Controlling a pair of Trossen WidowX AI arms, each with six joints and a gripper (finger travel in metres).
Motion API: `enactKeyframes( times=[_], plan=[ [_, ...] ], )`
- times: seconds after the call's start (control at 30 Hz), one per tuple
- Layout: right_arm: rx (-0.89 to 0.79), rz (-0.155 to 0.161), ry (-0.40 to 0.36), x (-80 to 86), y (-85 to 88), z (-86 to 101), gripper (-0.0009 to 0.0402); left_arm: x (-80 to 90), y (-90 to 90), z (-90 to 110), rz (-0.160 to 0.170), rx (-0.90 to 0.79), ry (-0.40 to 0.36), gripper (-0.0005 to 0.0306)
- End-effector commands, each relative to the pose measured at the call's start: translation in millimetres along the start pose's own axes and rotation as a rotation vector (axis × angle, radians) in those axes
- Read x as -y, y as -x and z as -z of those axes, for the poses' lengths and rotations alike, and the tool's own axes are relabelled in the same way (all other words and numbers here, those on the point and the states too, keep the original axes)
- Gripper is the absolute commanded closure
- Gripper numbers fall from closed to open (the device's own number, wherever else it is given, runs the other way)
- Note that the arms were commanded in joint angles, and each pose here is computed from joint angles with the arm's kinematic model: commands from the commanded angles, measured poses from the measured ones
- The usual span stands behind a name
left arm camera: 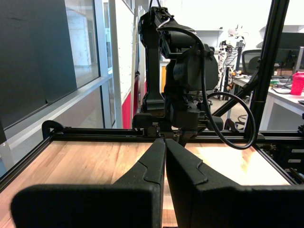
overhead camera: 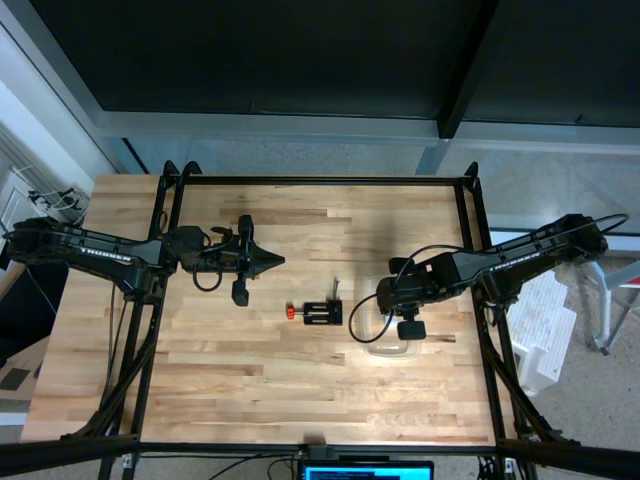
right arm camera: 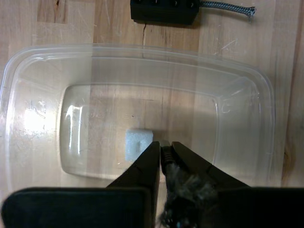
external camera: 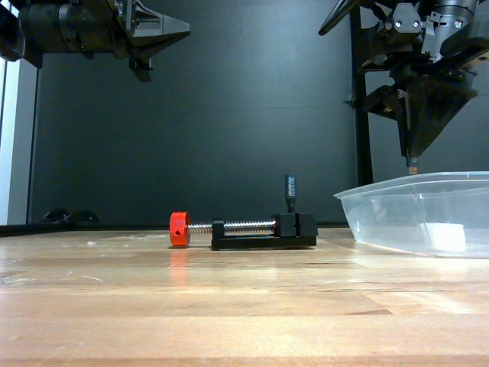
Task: Remove the USB-C connector from taskboard and place in the container
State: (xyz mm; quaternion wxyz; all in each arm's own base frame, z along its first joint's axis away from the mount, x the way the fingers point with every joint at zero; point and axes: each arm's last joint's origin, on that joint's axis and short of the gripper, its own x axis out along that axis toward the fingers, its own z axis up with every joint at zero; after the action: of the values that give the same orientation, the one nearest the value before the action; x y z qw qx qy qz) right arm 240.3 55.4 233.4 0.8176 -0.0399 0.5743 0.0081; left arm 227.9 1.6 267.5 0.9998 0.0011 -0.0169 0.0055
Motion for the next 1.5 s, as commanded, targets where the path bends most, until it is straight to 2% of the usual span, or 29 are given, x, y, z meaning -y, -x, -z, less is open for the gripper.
enactKeyframes(
  times=[0.03, 0.2, 0.33, 0.57, 0.73, 0.77, 0.83, 1.03, 1.27, 1.37, 1.4, 1.5],
  plan=[
    [0.001, 0.001, -0.007, -0.2, -0.1, -0.2, 0.0292, 0.0, -0.1, 0.0, 0.000, 0.000, 0.000, 0.0300],
    [0.003, 0.008, -0.022, -0.4, 0.1, -0.2, 0.0240, 0.0, -0.1, 0.0, 0.000, 0.000, 0.000, 0.0300],
    [0.005, 0.008, -0.021, -0.8, 0.7, -0.1, 0.0215, -0.1, 0.0, -0.1, 0.000, 0.000, 0.000, 0.0300],
    [0.019, 0.005, -0.022, -1.3, 4.0, -1.5, 0.0209, -0.1, -0.1, 0.0, 0.000, 0.000, 0.000, 0.0300],
    [0.065, 0.000, -0.039, 0.0, 14.7, -3.4, 0.0209, -0.1, -0.1, 0.0, 0.000, 0.000, 0.000, 0.0300],
    [0.085, 0.012, -0.059, 0.7, 18.0, -4.7, 0.0210, 0.0, -0.1, -0.1, 0.000, 0.000, 0.000, 0.0300],
    [0.145, 0.021, -0.088, 5.5, 23.9, -8.7, 0.0218, -0.1, -0.1, 0.0, 0.000, 0.000, 0.000, 0.0300],
    [0.381, 0.002, -0.119, 23.4, 43.9, -20.9, 0.0268, 0.0, 0.0, -0.1, 0.000, 0.000, 0.000, 0.0300],
    [0.553, 0.034, -0.102, 38.8, 58.8, -24.0, 0.0357, 0.0, -0.1, 0.0, 0.000, 0.000, 0.000, 0.0300],
    [0.628, -0.006, -0.101, 43.7, 61.3, -25.9, 0.0398, 0.0, -0.1, 0.0, 0.000, 0.000, 0.000, 0.0300],
    [0.656, -0.015, -0.102, 45.5, 62.3, -26.6, 0.0392, 0.0, -0.1, 0.0, 0.000, 0.000, 0.000, 0.0300],
    [0.755, -0.001, -0.108, 50.0, 64.4, -28.8, 0.0391, -0.1, 0.0, -0.1, 0.000, 0.000, 0.000, 0.0300]
  ],
)
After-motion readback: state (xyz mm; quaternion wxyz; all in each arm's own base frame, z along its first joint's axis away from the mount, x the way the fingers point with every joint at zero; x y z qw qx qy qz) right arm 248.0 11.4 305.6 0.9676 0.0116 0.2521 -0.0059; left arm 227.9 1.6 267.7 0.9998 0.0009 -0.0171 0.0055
